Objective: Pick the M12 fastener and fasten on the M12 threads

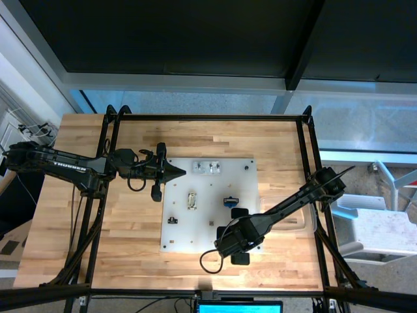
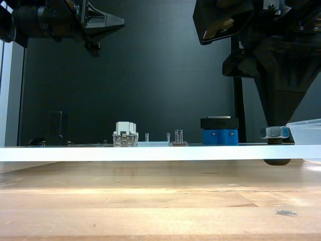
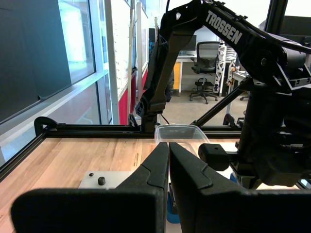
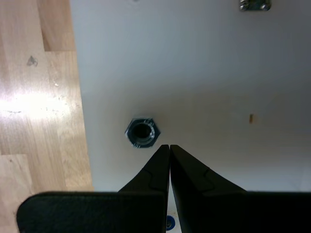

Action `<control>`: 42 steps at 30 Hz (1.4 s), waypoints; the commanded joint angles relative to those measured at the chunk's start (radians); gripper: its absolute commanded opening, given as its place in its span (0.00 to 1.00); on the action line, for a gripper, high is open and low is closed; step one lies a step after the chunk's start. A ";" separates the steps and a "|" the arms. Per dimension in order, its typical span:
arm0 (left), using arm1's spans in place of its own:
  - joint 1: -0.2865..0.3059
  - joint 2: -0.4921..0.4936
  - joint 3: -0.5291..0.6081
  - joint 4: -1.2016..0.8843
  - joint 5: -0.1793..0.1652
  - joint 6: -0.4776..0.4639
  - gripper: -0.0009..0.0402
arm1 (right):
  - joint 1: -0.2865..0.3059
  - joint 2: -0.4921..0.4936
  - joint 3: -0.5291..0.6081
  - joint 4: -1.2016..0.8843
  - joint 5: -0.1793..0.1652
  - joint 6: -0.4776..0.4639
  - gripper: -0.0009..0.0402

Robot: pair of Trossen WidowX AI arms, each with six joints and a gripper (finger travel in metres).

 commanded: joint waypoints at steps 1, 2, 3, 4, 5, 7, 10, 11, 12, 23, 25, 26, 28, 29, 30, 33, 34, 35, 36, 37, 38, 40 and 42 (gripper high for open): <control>0.000 0.000 0.000 0.000 0.000 0.000 0.02 | 0.000 0.000 -0.013 0.019 0.000 0.001 0.02; 0.000 0.000 0.000 0.000 0.000 0.000 0.02 | 0.000 0.000 -0.016 0.024 0.000 0.001 0.02; 0.000 0.000 0.000 0.000 0.000 0.000 0.02 | 0.000 0.000 -0.019 0.029 0.000 0.001 0.02; 0.000 0.000 0.000 0.000 0.000 0.000 0.02 | 0.000 0.000 -0.022 0.032 0.000 0.001 0.02; 0.000 0.000 0.000 0.000 0.000 0.000 0.02 | 0.000 0.000 -0.025 0.035 0.000 0.001 0.02; 0.000 0.000 0.000 0.000 0.000 0.000 0.02 | 0.000 0.000 -0.025 0.042 0.000 0.001 0.02; 0.000 0.000 0.000 0.000 0.000 0.000 0.02 | 0.000 0.000 -0.022 0.047 -0.071 -0.008 0.02; 0.000 0.000 0.000 0.000 0.000 0.000 0.02 | -0.001 -0.004 -0.020 0.046 -0.139 -0.032 0.02; 0.000 0.000 0.000 0.000 0.000 0.000 0.02 | -0.001 -0.007 -0.019 0.046 -0.204 -0.056 0.02; 0.000 0.000 0.000 0.000 0.000 0.000 0.02 | -0.002 -0.024 -0.017 0.019 -0.200 -0.070 0.02; 0.000 0.000 0.000 0.000 0.000 0.000 0.02 | -0.003 -0.031 -0.017 0.019 -0.150 -0.055 0.02; 0.000 0.000 0.000 0.000 0.000 0.000 0.02 | -0.005 -0.035 -0.017 0.019 -0.120 -0.049 0.02; 0.000 0.000 0.000 0.000 0.000 0.000 0.02 | -0.008 -0.043 -0.017 0.018 -0.067 -0.040 0.02; 0.000 0.000 0.000 0.000 0.000 0.000 0.02 | -0.010 -0.043 -0.017 0.018 -0.045 -0.028 0.02; 0.000 0.000 0.000 0.000 0.000 0.000 0.02 | -0.012 -0.045 -0.017 0.017 -0.029 -0.020 0.02; 0.000 0.000 0.000 0.000 0.000 0.000 0.02 | -0.015 -0.040 -0.020 0.015 0.015 0.011 0.02; 0.000 0.000 0.000 0.000 0.000 0.000 0.02 | -0.015 -0.039 -0.023 0.018 0.035 0.023 0.02; 0.000 0.000 0.000 0.000 0.000 0.000 0.02 | -0.015 -0.039 -0.028 0.024 0.037 0.033 0.02; 0.000 0.000 0.000 0.000 0.000 0.000 0.02 | -0.015 -0.039 -0.032 0.028 0.034 0.032 0.02; 0.000 0.000 0.000 0.000 0.000 0.000 0.02 | -0.015 -0.039 -0.034 0.029 0.034 0.034 0.02; 0.000 0.000 0.000 0.000 0.000 0.000 0.02 | -0.015 -0.039 -0.037 0.029 0.034 0.038 0.02; 0.000 0.000 0.000 0.000 0.000 0.000 0.02 | -0.015 -0.039 -0.042 0.031 0.034 0.056 0.02; 0.000 0.000 0.000 0.000 0.000 0.000 0.02 | -0.014 -0.039 -0.047 0.042 0.027 0.059 0.02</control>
